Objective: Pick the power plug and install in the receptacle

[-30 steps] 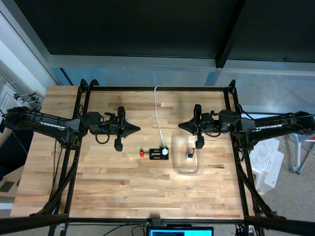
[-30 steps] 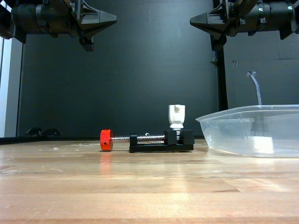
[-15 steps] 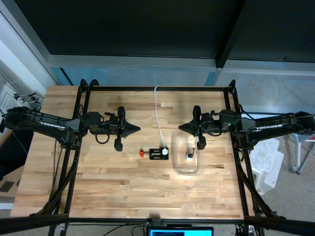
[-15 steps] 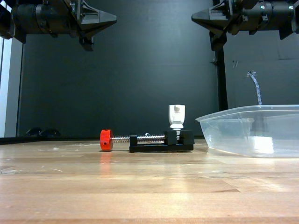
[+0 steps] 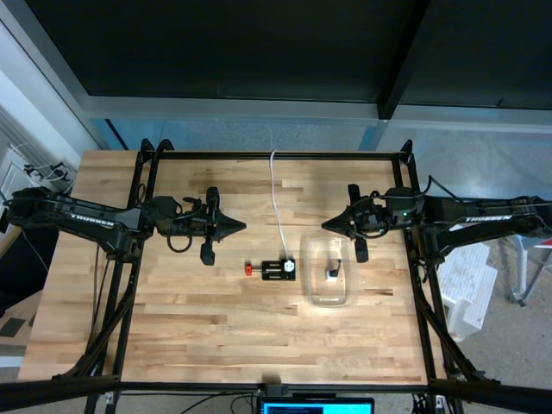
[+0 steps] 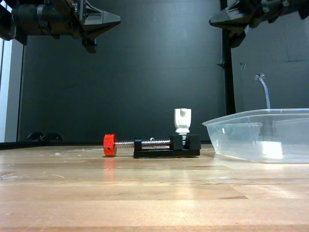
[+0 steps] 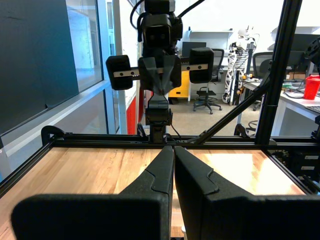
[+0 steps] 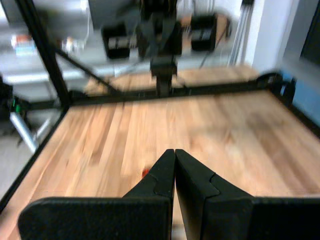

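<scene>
Plug (image 5: 334, 271) lies inside the tray (image 5: 329, 304), a small dark piece just beside a tiny white cube, right of the table's (image 5: 172, 302) middle; nothing is touching it; through the tray wall (image 6: 236, 135) in the low view it is only a dim shape.

Left gripper (image 5: 244, 227) hangs high over the left half of the table, pointing right; its fingers (image 7: 162, 170) are pressed together with nothing between them, as the left wrist view shows (image 7: 173, 148); in the low view it sits well above the wood (image 6: 118, 20).

Receptacle (image 5: 278, 268) rests on the table near the middle, nearer than both grippers and well below them (image 6: 166, 145); its red knob (image 5: 248, 269) points left (image 6: 109, 145); its white face (image 5: 290, 266) is at the right end and stands upright above the black block (image 6: 182, 120); a white cable (image 5: 276, 198) runs from it to the table's far edge.

Tray is clear plastic, just right of the receptacle, apart from it.

Right gripper (image 5: 325, 227) hangs high by the tray's far left corner, pointing left toward the left gripper (image 6: 211, 21); its fingers (image 8: 162, 175) are closed tight on nothing (image 8: 174, 151); the right wrist view is smeared, though the red knob shows faintly (image 8: 144, 172).
</scene>
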Controlling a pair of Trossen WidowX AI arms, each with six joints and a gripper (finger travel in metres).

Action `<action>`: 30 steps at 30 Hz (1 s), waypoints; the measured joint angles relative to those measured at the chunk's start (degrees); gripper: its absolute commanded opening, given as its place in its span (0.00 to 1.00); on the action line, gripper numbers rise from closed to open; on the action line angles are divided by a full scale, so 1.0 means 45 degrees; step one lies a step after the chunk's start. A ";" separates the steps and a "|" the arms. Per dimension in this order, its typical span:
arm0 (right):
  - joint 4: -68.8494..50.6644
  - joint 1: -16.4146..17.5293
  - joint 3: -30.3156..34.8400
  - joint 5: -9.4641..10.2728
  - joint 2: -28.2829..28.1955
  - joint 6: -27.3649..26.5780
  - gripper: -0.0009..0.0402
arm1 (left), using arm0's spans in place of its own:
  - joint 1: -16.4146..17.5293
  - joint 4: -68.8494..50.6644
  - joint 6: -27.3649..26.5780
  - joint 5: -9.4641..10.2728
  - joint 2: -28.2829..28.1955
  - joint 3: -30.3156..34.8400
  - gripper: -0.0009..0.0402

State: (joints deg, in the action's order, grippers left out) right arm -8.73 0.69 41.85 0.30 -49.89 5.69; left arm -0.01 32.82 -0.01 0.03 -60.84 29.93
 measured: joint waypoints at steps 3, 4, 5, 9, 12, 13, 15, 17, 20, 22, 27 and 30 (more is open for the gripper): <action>-0.2220 0.0287 0.0665 -0.0267 -0.0010 0.0019 0.02 | 0.0000 0.0000 0.0000 0.0000 0.0000 0.0005 0.02; -0.2939 0.0359 0.0879 -0.0282 -0.0010 0.0053 0.02 | 0.0000 0.0000 -0.0005 0.0000 -0.0005 0.0005 0.02; -0.3585 0.0418 0.1078 -0.0311 -0.0010 0.0112 0.02 | 0.0000 0.0000 -0.0005 0.0005 0.0000 0.0000 0.02; -0.5906 0.0801 0.1700 -0.0563 -0.0015 0.0306 0.02 | 0.0000 0.0000 -0.0005 0.0005 0.0000 0.0000 0.02; -0.7038 0.1277 0.1933 -0.0865 -0.0024 0.0491 0.02 | 0.0000 -0.0005 0.0000 0.0005 0.0000 0.0005 0.02; -0.7305 0.1404 0.1962 -0.0874 -0.0024 0.0593 0.02 | 0.0000 -0.0005 -0.0005 0.0000 -0.0005 0.0005 0.02; -0.7854 0.1583 0.1967 -0.0874 -0.0053 0.0777 0.02 | 0.0000 0.0000 -0.0005 0.0000 -0.0005 0.0005 0.02; -0.8417 0.1802 0.1972 -0.1025 -0.0155 0.1059 0.02 | 0.0000 -0.0005 0.0000 0.0005 -0.0005 0.0005 0.02; -0.9224 0.2171 0.1977 -0.1224 -0.0452 0.1341 0.05 | 0.0000 0.0000 -0.0005 0.0005 -0.0005 0.0000 0.02; -0.9496 0.2385 0.1982 -0.1234 -0.0753 0.1520 0.08 | 0.0000 0.0000 0.0000 0.0005 0.0000 0.0005 0.02; -0.9583 0.2803 0.1977 -0.1316 -0.1549 0.2074 0.21 | 0.0000 0.0005 0.0000 0.0000 -0.0005 0.0000 0.02; -0.9588 0.2973 0.1977 -0.1501 -0.1933 0.2351 0.30 | 0.0000 0.0000 0.0000 0.0005 -0.0005 0.0000 0.02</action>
State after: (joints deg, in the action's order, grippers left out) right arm -51.88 14.06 50.74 -6.46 -58.59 16.27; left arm -0.01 32.82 -0.01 0.05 -60.86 29.93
